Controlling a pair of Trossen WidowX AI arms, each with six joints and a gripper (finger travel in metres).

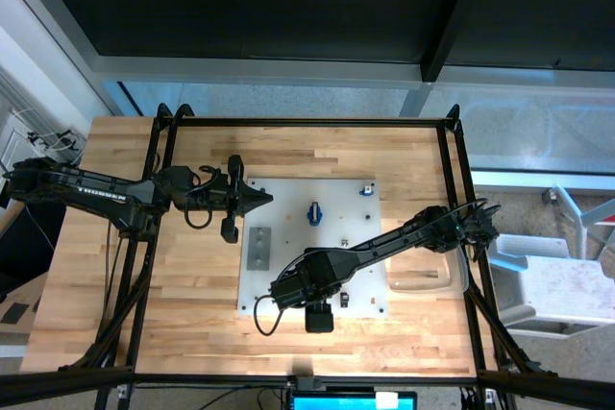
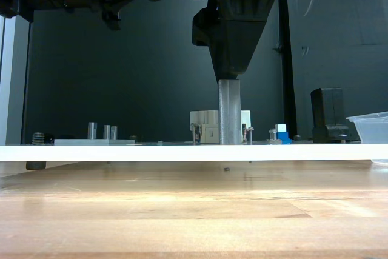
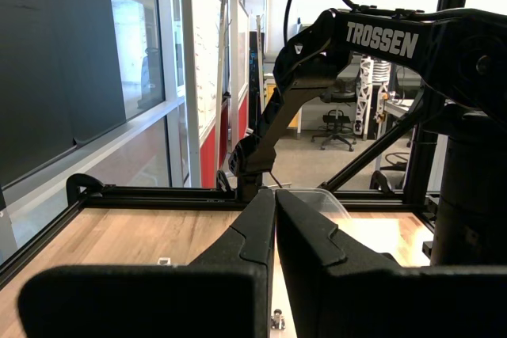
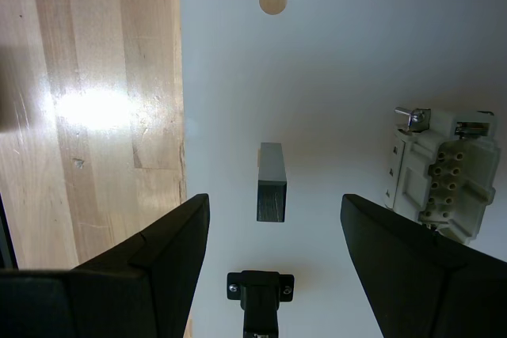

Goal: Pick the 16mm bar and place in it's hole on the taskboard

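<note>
Under right gripper (image 4: 275, 198), far from left gripper (image 3: 275, 194), upright 16mm bar (image 2: 229, 111)

Robotics lab: glass partitions (image 3: 135, 45), office chairs (image 3: 339, 123), wooden workbench (image 1: 96, 266).

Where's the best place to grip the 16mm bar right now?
Likely its upper end, from straight above: the 16mm bar stands upright on the taskboard, right gripper open astride it. Left gripper, shut, is over the board's far left corner.
</note>
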